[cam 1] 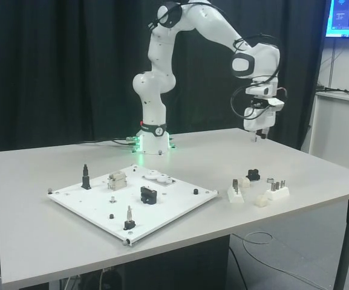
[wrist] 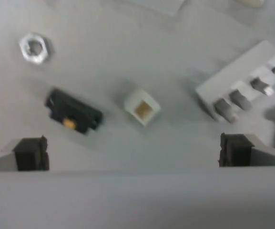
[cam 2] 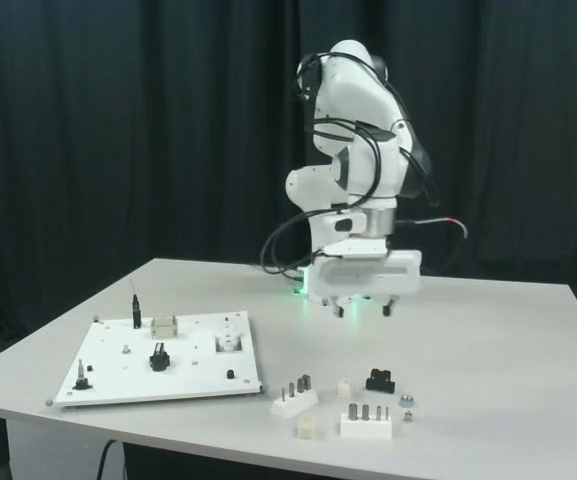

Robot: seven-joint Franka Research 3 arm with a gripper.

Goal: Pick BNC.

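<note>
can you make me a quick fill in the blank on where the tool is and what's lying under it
1. The tool hangs above the grey table with its fingers ____.
2. The tool holds ____.
3. In the wrist view, a hex nut lies beside a ____ part with a small round button.
4. The white board carrying mounted parts lies ____ the grey table.

Missing words: open; nothing; black; on
</note>
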